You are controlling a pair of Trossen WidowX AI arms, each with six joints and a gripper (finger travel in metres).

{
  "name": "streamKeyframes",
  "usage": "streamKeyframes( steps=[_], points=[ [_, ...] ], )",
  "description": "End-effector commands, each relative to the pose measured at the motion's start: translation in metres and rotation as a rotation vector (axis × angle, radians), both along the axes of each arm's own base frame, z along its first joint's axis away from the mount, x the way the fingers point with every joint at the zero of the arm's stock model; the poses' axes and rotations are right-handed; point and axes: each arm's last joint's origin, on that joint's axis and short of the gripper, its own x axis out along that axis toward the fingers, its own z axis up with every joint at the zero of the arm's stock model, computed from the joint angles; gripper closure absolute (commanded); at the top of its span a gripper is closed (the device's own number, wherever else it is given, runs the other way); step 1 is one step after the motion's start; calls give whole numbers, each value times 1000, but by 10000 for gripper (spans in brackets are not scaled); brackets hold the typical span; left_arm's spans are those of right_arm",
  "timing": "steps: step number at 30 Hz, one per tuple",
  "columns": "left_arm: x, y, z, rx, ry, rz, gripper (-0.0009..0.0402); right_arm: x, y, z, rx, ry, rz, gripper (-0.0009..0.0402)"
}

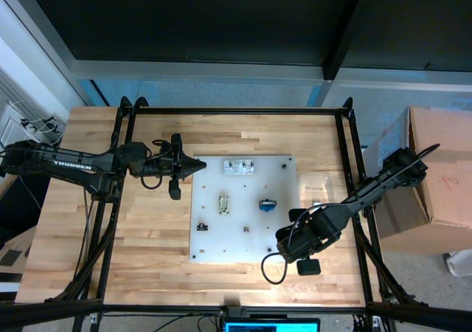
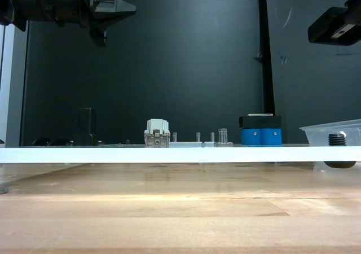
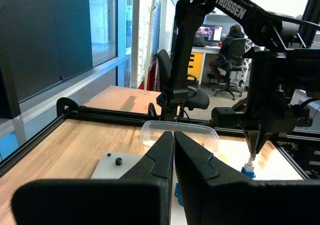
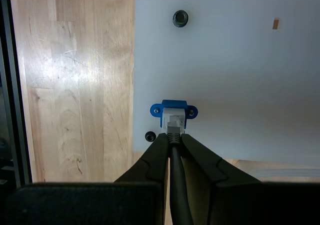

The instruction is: Pick the RJ45 connector and install on the taskboard

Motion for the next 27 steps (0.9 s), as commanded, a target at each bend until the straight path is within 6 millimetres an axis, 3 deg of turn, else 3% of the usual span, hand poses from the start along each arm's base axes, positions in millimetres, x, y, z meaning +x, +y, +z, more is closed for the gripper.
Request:
streamKeyframes(
  steps=[1,27],
  points=[
    [0,0,0,0,0,0,393,0,0,-1,-2,2,0,393],
    [0,0,0,0,0,0,393,-1,1,-10,-3,-1,18,393]
  ],
)
